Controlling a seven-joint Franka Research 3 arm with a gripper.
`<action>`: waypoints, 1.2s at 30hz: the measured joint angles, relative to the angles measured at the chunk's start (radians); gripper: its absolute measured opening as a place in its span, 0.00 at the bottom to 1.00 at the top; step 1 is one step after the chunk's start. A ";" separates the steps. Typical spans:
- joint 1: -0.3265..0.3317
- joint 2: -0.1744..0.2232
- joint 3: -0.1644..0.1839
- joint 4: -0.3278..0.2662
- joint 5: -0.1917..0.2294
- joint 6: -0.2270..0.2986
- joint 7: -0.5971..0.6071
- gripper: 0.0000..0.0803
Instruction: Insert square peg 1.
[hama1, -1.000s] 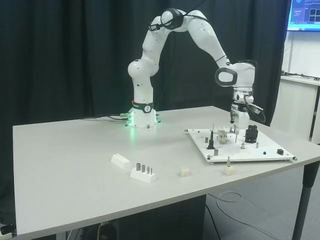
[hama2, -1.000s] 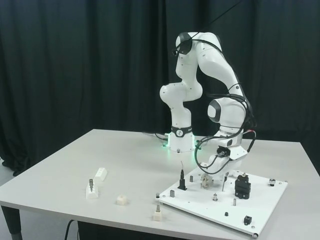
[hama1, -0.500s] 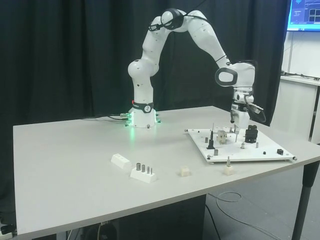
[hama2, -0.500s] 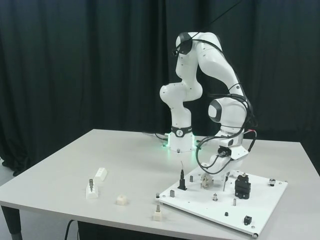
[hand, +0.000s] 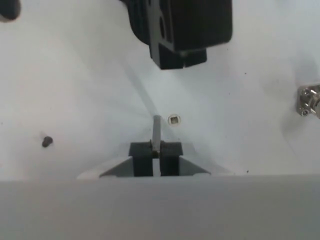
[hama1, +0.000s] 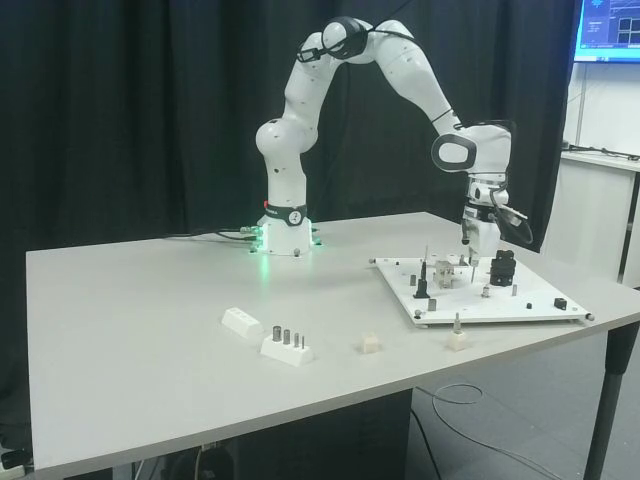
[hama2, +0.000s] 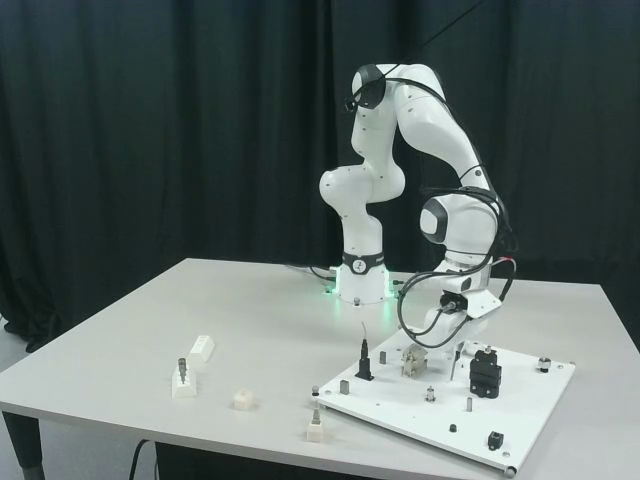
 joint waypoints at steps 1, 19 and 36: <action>-0.001 0.000 0.000 0.000 0.000 0.000 0.000 0.03; -0.019 0.001 0.000 -0.002 0.000 0.007 0.001 0.03; -0.019 0.001 0.004 -0.003 0.000 0.013 0.001 0.03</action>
